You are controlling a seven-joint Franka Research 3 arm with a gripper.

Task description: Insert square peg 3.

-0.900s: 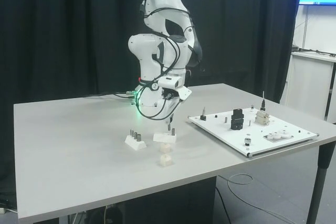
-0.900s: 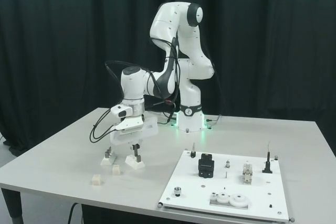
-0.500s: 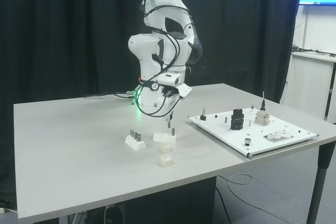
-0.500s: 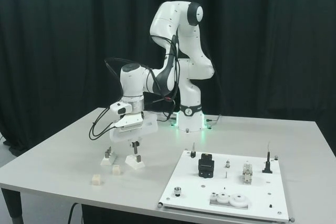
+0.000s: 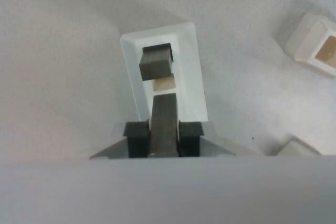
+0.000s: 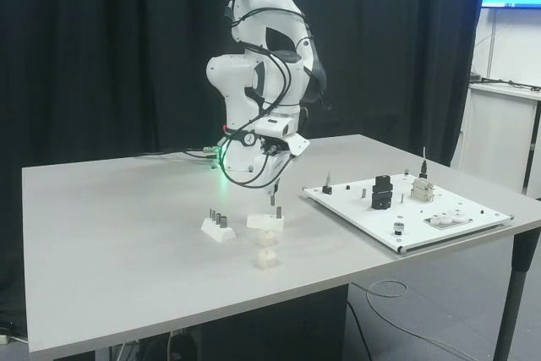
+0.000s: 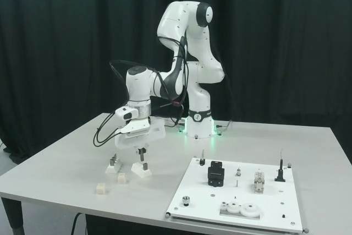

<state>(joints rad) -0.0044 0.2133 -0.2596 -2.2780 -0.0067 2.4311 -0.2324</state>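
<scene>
Wrist view: the gripper (image 5: 164, 129) is clenched on a dark square peg (image 5: 164, 121), held above the white holder block (image 5: 191, 77); a second peg (image 5: 156, 61) stands in that block. Since 0.9 s ago the arm has lifted slightly; the peg now hangs clear above the holder on the grey table (image 6: 110, 209).
</scene>
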